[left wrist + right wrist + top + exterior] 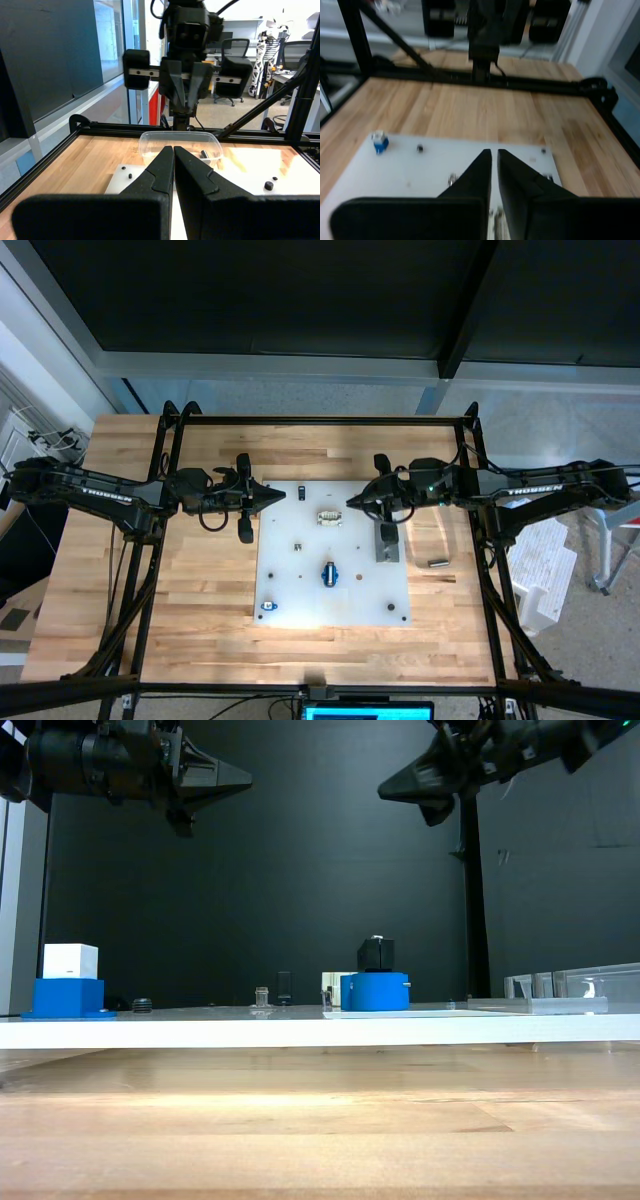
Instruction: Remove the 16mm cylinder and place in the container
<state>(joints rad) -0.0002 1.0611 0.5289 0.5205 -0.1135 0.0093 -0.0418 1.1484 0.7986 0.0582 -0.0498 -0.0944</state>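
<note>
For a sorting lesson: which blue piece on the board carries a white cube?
The corner blue piece, near left; the central blue piece has a black top. The left gripper and right gripper hang shut above the board's far half.

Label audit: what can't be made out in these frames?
- See-through plastic tray: faint outline in high view; small silver metal peg too small to size.
- Right wrist view: blurred; white board parts unidentifiable.
- Low view: left hand, right hand, both shut, above board; arms cut off by edge.
</note>
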